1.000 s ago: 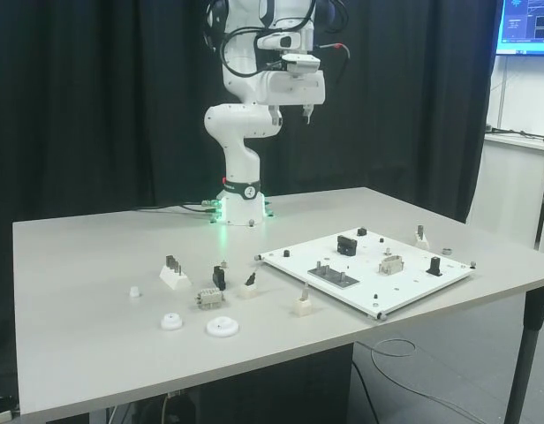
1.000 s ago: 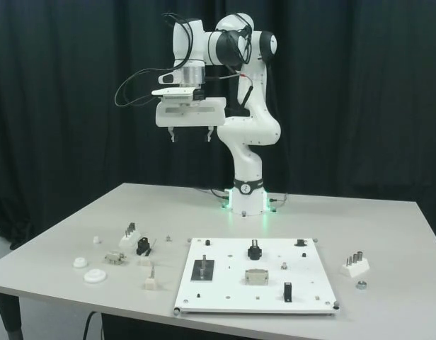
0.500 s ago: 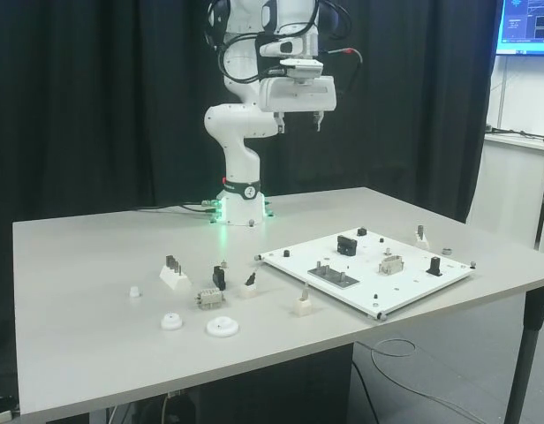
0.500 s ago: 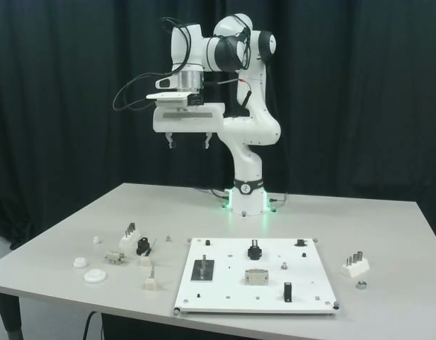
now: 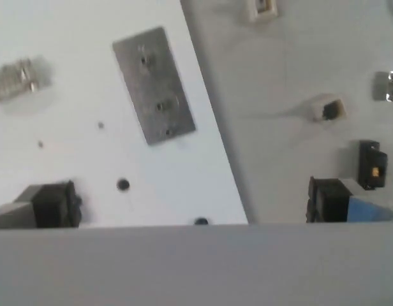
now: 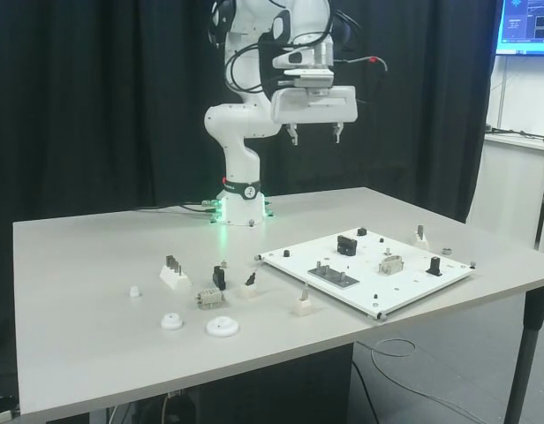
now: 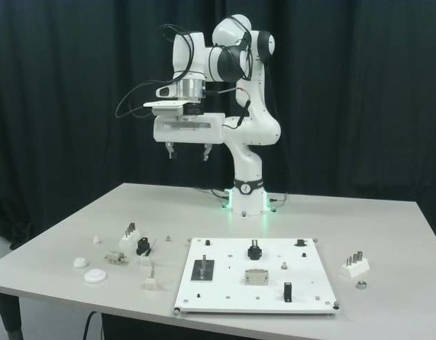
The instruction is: Pick Ethernet.
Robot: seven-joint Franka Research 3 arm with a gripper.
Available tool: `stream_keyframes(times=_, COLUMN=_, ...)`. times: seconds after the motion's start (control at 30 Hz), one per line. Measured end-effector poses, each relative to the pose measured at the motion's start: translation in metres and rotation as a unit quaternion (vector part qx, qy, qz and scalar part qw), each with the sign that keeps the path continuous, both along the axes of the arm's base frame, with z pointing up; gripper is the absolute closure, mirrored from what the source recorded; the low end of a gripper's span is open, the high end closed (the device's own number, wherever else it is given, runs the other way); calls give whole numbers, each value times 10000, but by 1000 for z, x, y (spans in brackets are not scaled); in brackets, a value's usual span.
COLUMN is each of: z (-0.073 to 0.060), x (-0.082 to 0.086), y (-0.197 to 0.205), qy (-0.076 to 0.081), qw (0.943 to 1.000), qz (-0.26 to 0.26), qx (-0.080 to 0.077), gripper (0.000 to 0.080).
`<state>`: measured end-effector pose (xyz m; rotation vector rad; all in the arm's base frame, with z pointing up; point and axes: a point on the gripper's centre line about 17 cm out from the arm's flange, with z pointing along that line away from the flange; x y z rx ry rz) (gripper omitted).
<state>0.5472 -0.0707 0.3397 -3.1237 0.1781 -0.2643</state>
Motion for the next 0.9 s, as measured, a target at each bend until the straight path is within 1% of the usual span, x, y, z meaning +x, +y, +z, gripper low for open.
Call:
stream_keyframes(times=0.13, z=-4, x=15, y=2, qy=-46, qw=9997, qz=-255, qx=24, gripper=3)
stream_keyframes(times=0.23, z=-7, x=26, y=0, qy=-69, qw=9994, qz=-345, qx=12, gripper=3)
stream_keyframes(times=0.33, z=-10, x=36, y=-4, qy=-80, qw=9993, qz=-366, qx=-41, gripper=3)
stream_keyframes(times=0.47, z=-14, x=48, y=-14, qy=-61, qw=9993, qz=-339, qx=-160, gripper=3)
stream_keyframes(times=0.57, z=-17, x=57, y=-22, qy=-45, qw=9994, qz=-212, qx=-280, gripper=3)
stream_keyframes(times=0.73, z=-22, x=70, y=-35, qy=-8, qw=9990, qz=139, qx=-422, gripper=3)
stream_keyframes(times=0.9, z=-29, x=83, y=-46, qy=48, qw=9958, qz=728, qx=-551, gripper=3)
